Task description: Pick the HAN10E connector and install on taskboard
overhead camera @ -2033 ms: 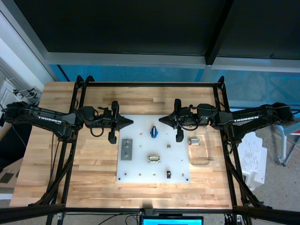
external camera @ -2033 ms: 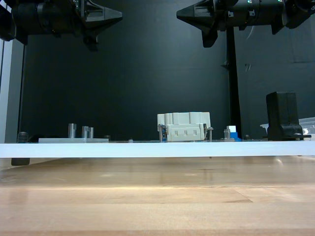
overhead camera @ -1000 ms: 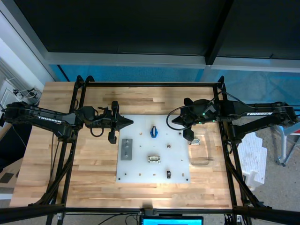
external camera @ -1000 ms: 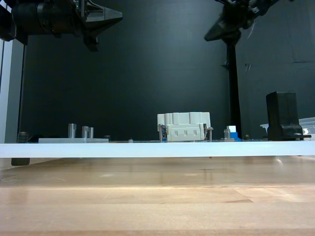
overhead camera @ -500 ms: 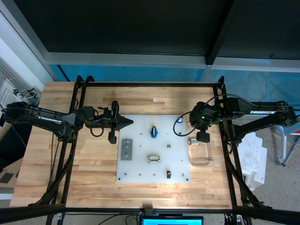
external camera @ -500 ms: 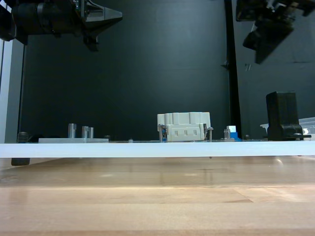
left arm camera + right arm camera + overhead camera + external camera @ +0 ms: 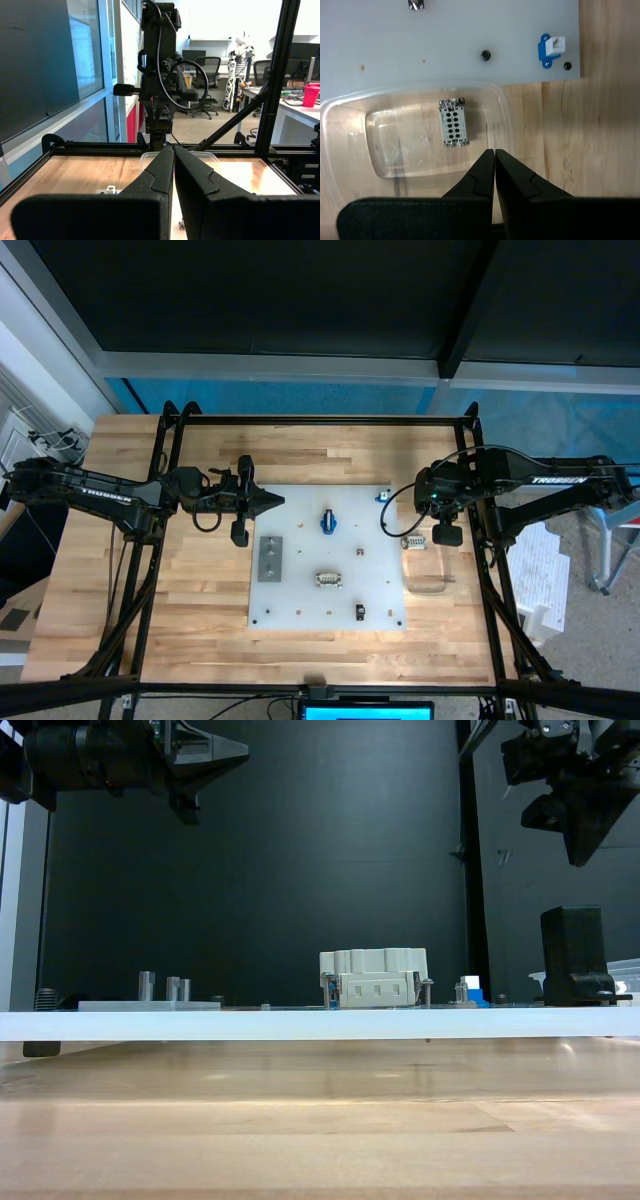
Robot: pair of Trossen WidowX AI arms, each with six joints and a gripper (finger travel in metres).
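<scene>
The HAN10E connector (image 7: 454, 129), a small pale block with rows of dark holes, lies flat inside a clear plastic tray (image 7: 350, 107) just off the right edge of the white taskboard (image 7: 300, 600). It also shows as a small pale block, the connector (image 7: 413, 540), from above. My right gripper (image 7: 494, 154) points down over the tray, shut and holding nothing, its tips a little to one side of the connector and well above it (image 7: 582, 855). My left gripper (image 7: 272, 502) hovers shut and high over the board's left edge (image 7: 240, 758).
The board carries a grey metal block (image 7: 270, 557), a blue part (image 7: 328, 522), a beige socket (image 7: 327, 581) and a black block (image 7: 360, 612). A small blue-and-white part (image 7: 551, 48) sits at the board's corner near the tray. A black frame rail (image 7: 482, 490) runs beside the right arm.
My right arm has swung rightward from over the board to above the tray and turned its gripper from level to pointing down. The left arm has not moved.
</scene>
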